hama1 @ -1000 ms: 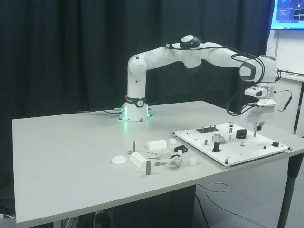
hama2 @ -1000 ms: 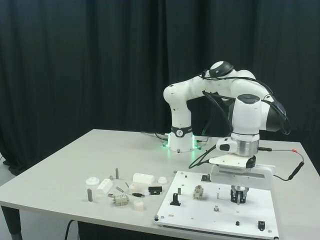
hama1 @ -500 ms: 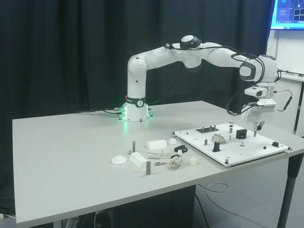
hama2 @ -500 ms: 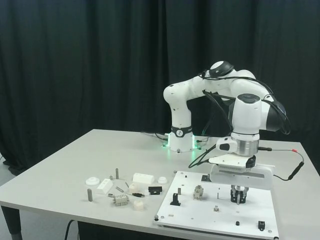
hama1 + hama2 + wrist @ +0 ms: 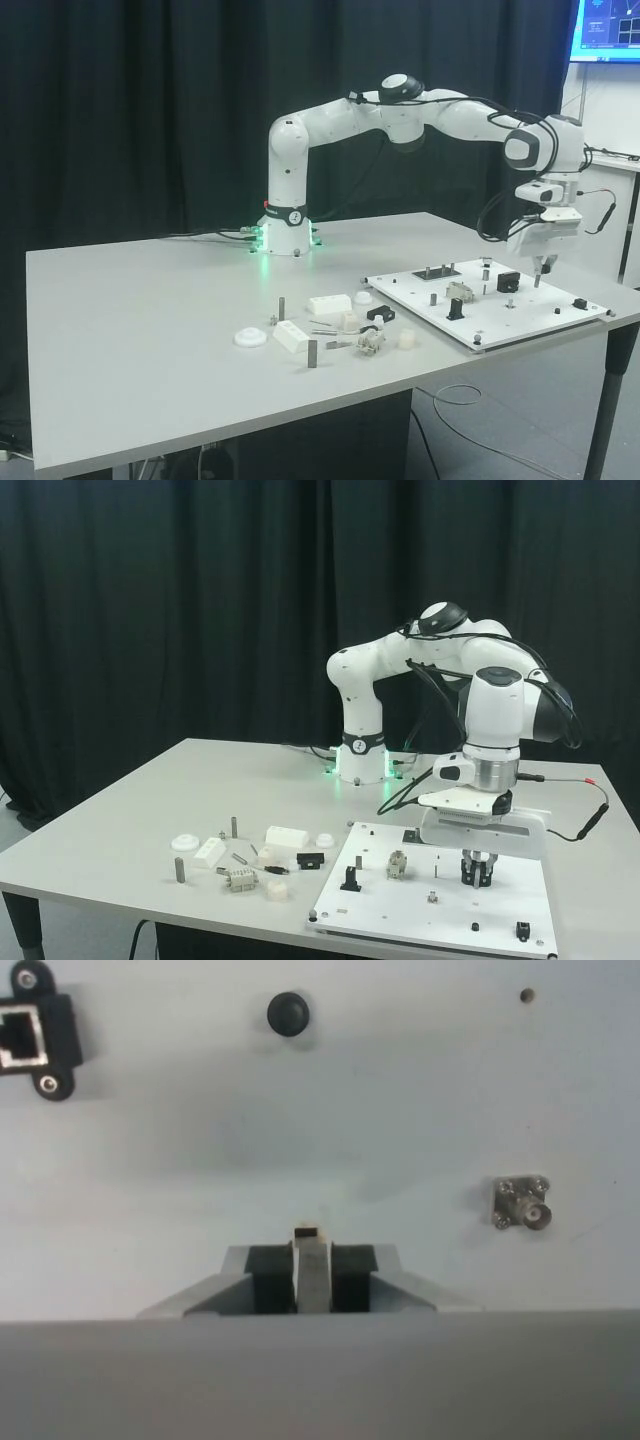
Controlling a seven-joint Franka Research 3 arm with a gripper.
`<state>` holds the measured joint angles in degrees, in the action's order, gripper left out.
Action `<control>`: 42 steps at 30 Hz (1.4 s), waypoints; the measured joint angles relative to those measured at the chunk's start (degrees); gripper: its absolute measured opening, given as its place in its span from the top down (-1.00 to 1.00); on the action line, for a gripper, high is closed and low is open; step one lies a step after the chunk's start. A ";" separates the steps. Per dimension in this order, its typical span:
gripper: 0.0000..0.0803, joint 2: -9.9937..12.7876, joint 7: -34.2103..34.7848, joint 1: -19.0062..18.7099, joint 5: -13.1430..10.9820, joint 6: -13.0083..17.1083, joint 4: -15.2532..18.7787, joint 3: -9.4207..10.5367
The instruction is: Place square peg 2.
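1 peg (image 5: 311, 1272), grey and upright, sits clamped between the 2 black pads (image 5: 266, 1278) of the jaws (image 5: 310, 1282), which are closed on it with only the peg's width between them. Peg and jaws hang just above the white board (image 5: 520, 315), over its far side from the arm's base; whether the peg's lower end touches the board cannot be told. In the wrist view, a black network socket (image 5: 35, 1037), a black round button (image 5: 288, 1013) and a small metal coaxial connector (image 5: 522, 1203) lie on the board around the peg, all apart from it. In the room views, the arm (image 5: 470, 695) reaches out from its base (image 5: 283, 235), where green lights glow, and points straight down at the board. Several loose parts lie on the grey tabletop (image 5: 140, 310) beside the board: a white disc (image 5: 249, 338), white blocks (image 5: 329, 303), a black bracket (image 5: 380, 313) and 2 upright grey pegs (image 5: 281, 305).
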<state>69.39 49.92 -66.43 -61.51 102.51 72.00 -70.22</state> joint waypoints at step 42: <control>0.82 0.00 0.04 2.80 6.18 -0.96 -0.85 -0.77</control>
<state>69.39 49.96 -63.63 -55.33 101.55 71.14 -70.99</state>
